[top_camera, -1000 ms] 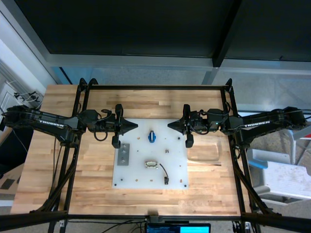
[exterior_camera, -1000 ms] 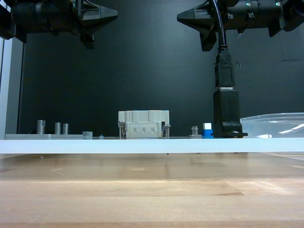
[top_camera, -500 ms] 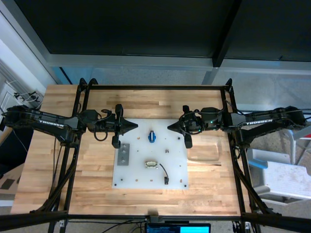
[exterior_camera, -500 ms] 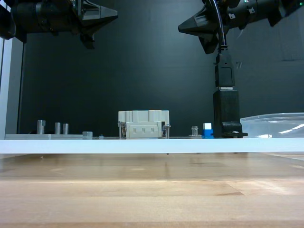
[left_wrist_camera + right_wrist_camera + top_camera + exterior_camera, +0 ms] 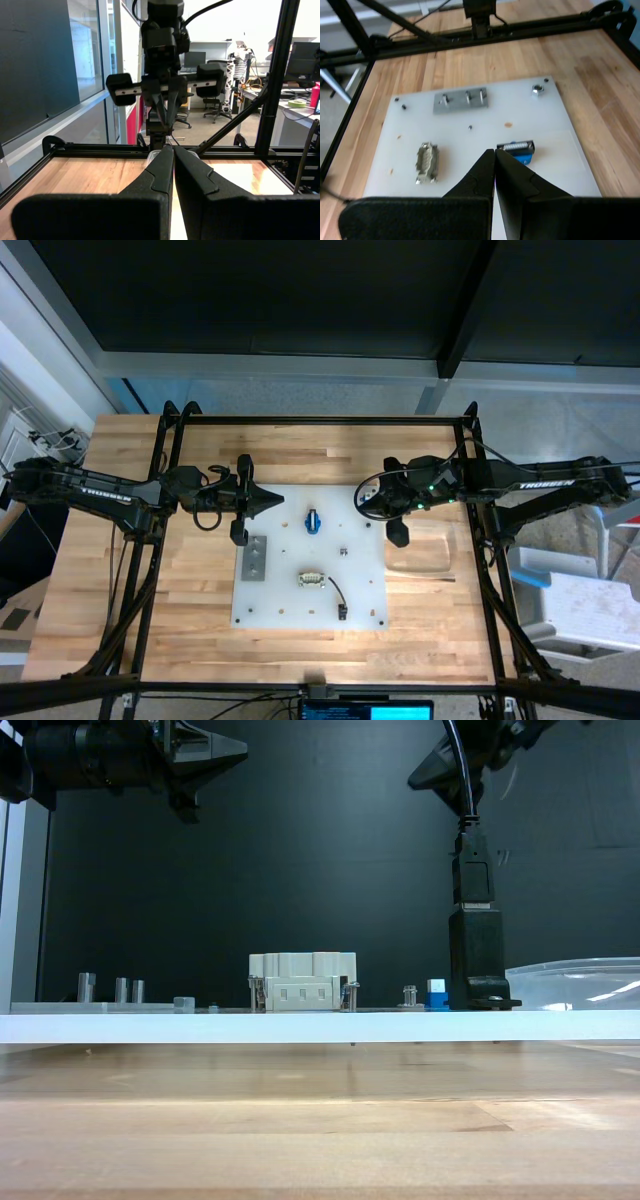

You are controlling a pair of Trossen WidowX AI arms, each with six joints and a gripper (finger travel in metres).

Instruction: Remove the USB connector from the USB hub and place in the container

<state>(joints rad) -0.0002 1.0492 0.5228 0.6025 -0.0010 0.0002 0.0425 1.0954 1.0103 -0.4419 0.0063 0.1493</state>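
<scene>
Tabletop [image 5: 190,640] from above: the USB connector [image 5: 335,590] is plugged into the USB hub [image 5: 342,614] near the near edge of the white board [image 5: 285,612]. Its thin lead curves back toward the beige fitting [image 5: 312,580]. The container [image 5: 425,555] lies just beside the board on the right. The left pincer [image 5: 265,502] and the right pincer [image 5: 364,502] both hang over the board's far part, well apart from the plug.

Low view: the connector stands upright in the hub, with both pincers raised high off the board.

Left wrist view: the left pincer is pressed shut on nothing.

Right wrist view: the right pincer is likewise closed and empty, looking down on the board.

The plug looks light and rigid and its lead limp, and it is probably snug in the socket. The hold should be across the plug body, not the lead, with a straight pull upward. The small hub may lift with it.
</scene>
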